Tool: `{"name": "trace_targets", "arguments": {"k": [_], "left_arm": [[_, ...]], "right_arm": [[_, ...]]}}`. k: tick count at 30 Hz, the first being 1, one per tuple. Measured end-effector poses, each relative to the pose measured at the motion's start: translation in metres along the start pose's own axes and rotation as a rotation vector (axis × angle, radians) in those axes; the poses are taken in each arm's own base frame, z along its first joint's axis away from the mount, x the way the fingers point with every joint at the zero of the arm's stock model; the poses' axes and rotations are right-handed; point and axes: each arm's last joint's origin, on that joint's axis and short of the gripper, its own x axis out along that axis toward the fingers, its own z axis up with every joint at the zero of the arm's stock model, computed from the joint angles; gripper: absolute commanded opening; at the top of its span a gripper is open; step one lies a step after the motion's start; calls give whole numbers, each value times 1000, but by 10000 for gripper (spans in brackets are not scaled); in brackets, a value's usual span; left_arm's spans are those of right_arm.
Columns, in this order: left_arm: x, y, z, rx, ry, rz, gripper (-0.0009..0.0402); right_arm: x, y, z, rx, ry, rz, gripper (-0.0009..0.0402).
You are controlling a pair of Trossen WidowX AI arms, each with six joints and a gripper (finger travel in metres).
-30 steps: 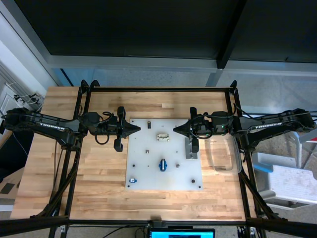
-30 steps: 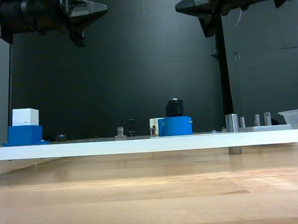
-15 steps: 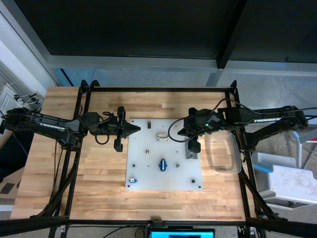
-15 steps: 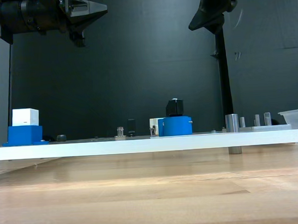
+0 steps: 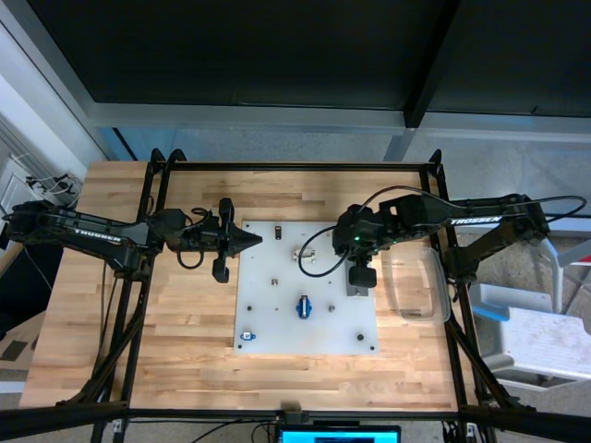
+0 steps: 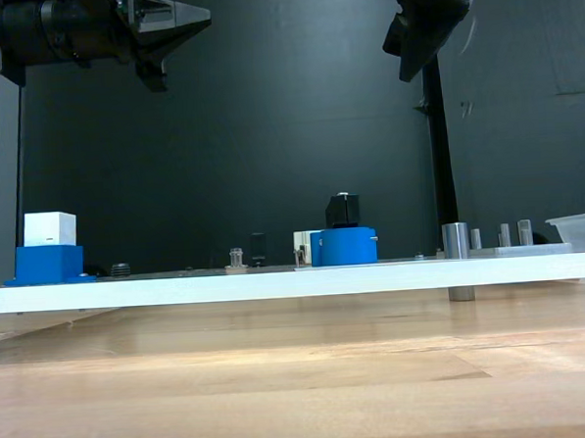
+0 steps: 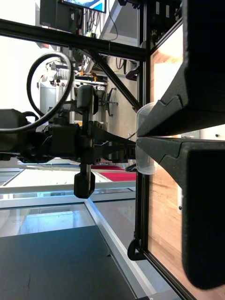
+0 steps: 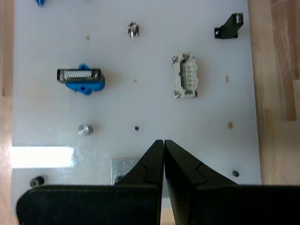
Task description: Pick the 16mm cylinder and place it in the container
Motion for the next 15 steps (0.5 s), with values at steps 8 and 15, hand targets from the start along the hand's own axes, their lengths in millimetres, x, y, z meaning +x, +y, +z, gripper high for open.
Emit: {"name": "trace_targets", "arguments": {"k": [8, 15], "left_arm": [[0, 0, 0, 0, 0, 0, 0], [0, 0, 0, 0, 0, 0, 0]], "right_arm": [[12, 21, 3, -76, 47, 20, 72], [27, 41, 3, -139, 90, 17, 124]]}}
